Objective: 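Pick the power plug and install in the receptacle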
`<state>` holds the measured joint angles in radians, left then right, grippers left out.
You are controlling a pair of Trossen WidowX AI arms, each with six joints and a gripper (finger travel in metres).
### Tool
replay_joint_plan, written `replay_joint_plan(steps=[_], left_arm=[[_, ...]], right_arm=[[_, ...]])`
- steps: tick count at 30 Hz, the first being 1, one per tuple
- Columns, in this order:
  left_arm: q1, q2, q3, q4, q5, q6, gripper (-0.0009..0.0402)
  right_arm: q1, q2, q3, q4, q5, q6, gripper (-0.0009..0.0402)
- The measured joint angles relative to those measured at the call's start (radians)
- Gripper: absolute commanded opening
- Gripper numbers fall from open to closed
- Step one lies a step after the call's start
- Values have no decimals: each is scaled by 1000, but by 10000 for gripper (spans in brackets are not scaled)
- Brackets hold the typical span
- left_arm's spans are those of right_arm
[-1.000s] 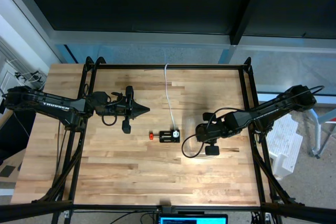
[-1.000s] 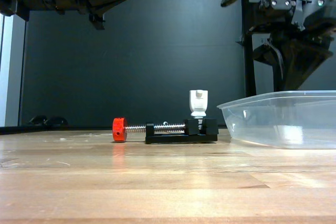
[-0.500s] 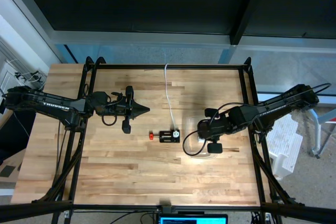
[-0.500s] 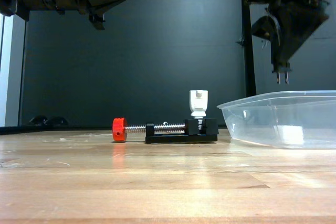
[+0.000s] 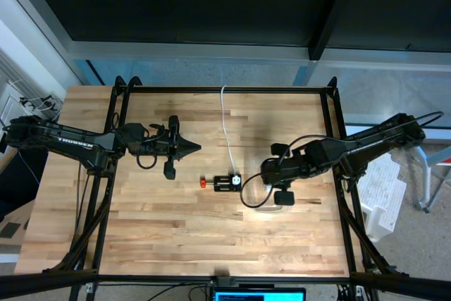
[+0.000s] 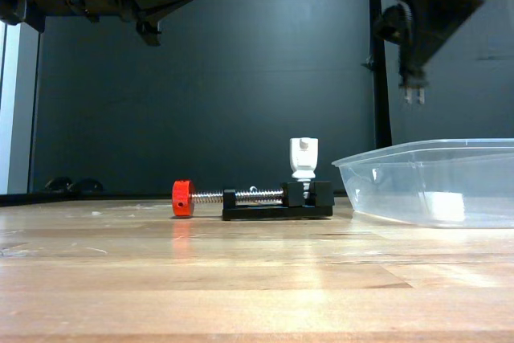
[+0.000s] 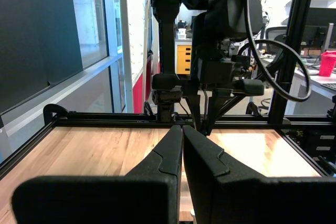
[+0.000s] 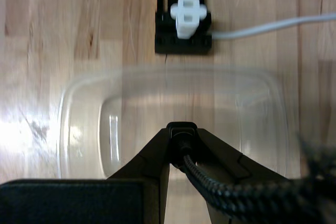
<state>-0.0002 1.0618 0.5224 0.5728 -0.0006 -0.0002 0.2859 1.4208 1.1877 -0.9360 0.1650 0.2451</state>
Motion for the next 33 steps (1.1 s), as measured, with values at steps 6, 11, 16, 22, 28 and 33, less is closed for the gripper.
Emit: replay_joint_plan(steps=[6, 11, 16, 22, 28, 33], left_arm=[[0, 0, 0, 0, 0, 0, 0], [0, 0, 0, 0, 0, 0, 0], [0, 0, 0, 0, 0, 0, 0], [0, 0, 0, 0, 0, 0, 0], [0, 0, 0, 0, 0, 0, 0], [0, 0, 0, 0, 0, 0, 0]], right_arm=[[-22, 91, 99, 8, 0, -29, 0], [-38, 161, 163, 17, 4, -51, 0], [-53, 219, 206, 33, 4, -61, 0], [-66, 272, 234, 74, 4, -76, 0], [-73, 311, 236, 126, 3, -79, 0], [-74, 328, 236, 139, 5, -85, 0]])
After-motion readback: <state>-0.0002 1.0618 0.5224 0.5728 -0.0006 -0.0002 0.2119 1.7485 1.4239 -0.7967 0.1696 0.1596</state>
